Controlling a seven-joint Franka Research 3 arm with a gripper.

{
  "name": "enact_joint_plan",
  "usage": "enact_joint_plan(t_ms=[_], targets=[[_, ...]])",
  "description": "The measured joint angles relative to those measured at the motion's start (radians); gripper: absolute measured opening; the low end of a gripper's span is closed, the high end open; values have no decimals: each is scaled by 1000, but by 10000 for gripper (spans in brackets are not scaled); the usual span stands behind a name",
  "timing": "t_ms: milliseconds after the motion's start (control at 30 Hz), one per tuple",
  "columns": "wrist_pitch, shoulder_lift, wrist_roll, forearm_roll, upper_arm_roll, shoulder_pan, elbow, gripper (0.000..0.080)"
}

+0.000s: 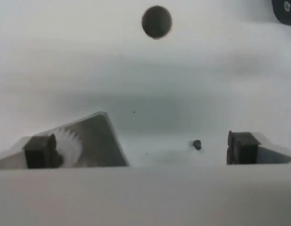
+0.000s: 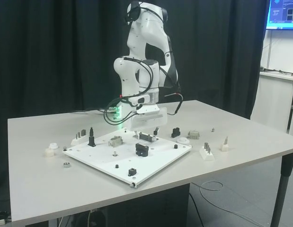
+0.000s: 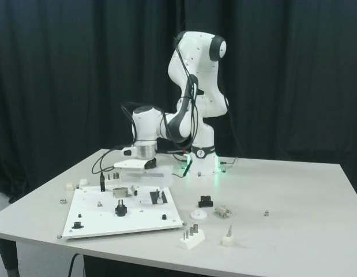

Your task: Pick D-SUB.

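grey table (image 2: 37, 142) | white square assembly board (image 2: 155, 165) at table centre | white Franka arm (image 2: 141, 56) over board's far edge | gripper (image 1: 140, 150) fingers apart, empty | small grey metal D-SUB connector (image 2: 116, 141) on board, at roughly 8 o'clock from gripper in first room view, long axis across board

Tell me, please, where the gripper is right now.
In both room views the gripper hangs over the far side of the white board, above a black part.
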Motion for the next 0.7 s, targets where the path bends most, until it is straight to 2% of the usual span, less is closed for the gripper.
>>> enact_joint_plan(t_ms=[367, 700], targets=[[-54, -58, 0, -11, -1, 0, 2, 800], [-77, -76, 0, -17, -1, 6, 5, 800]])
